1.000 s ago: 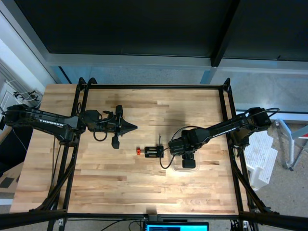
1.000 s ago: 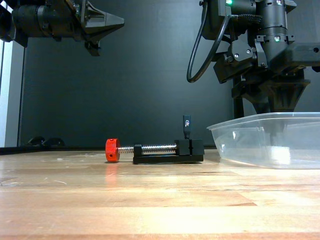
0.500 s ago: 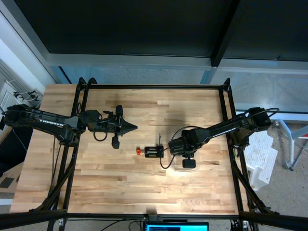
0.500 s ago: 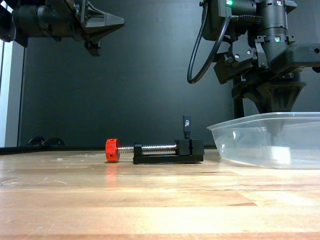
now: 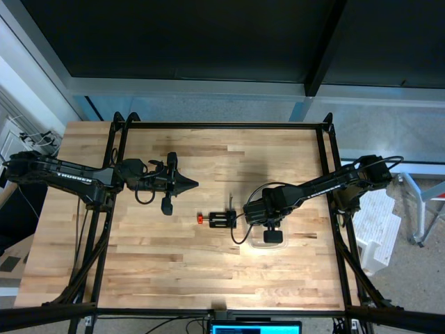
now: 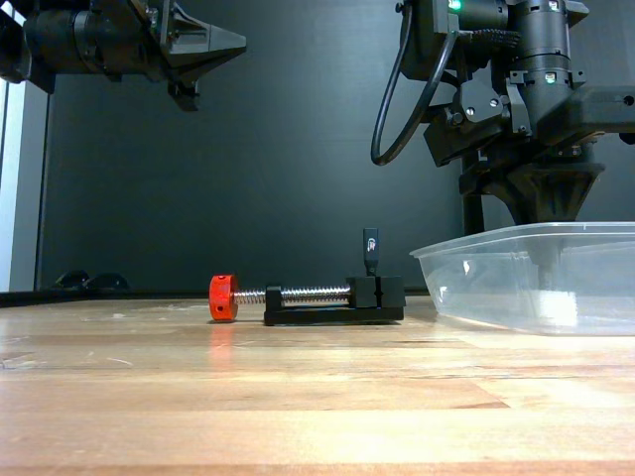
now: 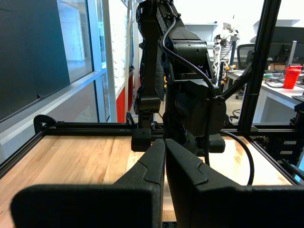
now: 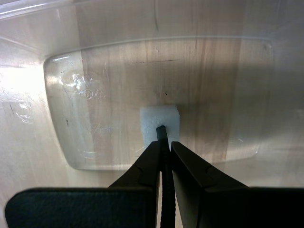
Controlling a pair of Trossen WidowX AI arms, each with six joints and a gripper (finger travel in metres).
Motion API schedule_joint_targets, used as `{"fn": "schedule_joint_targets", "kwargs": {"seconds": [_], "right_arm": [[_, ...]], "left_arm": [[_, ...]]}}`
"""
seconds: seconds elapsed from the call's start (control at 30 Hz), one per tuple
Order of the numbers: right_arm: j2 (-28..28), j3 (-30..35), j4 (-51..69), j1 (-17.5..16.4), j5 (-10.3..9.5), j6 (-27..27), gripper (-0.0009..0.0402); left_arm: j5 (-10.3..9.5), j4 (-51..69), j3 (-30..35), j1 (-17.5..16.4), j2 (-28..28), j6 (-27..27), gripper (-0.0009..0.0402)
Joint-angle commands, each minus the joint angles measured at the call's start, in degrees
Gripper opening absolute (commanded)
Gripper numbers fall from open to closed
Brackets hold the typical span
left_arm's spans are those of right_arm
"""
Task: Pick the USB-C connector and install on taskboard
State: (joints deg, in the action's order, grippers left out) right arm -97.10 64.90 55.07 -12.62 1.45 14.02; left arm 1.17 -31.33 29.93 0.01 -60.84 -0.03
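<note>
Right wrist view: right claw (image 8: 164, 145) pinched on USB-C connector (image 8: 162, 133), foam pad (image 8: 160, 116) just past its tips in tray (image 8: 61, 76); best lift straight, keep plug upright, then over to taskboard (image 5: 221, 220) nearby; left claw (image 7: 165, 142) closed, parked well apart.

We see a pale wooden desk (image 5: 174, 268) of narrow planks, ringed by a black metal frame (image 5: 222, 126). At about 4 o'clock from the desk's middle sits a clear plastic tray (image 5: 256, 246). From desk level its rim and sloped walls (image 6: 466, 283) show plainly, and the wood grain shows through its floor (image 8: 95, 95). Inside the tray lies a small white foam square (image 8: 160, 118), flat on the floor near the middle. At the desk's 6 o'clock edge we make out a lit blue screen (image 5: 256, 328). Off the desk at 3 o'clock lies a white stack (image 5: 379, 226) on the floor. Beyond the frame we see office windows (image 7: 76, 38) and a red cup (image 7: 290, 77).
</note>
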Motion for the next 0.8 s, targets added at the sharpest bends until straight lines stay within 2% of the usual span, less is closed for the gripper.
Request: {"fn": "schedule_joint_targets", "kwargs": {"seconds": [0.03,0.63,0.8], "right_arm": [[0.0,0.9,0.8,0.0,0.02,-0.2,0.0],[1.8,9.4,11.1,0.5,0.09,-1.2,0.0],[2.1,12.0,13.9,0.7,1.84,-1.2,0.0]], "left_arm": [[0.02,0.0,0.0,0.0,0.0,0.0,0.0],[0.04,0.0,0.0,0.0,0.0,0.0,0.0],[0.02,0.0,0.0,0.0,0.0,0.0,0.0]]}}
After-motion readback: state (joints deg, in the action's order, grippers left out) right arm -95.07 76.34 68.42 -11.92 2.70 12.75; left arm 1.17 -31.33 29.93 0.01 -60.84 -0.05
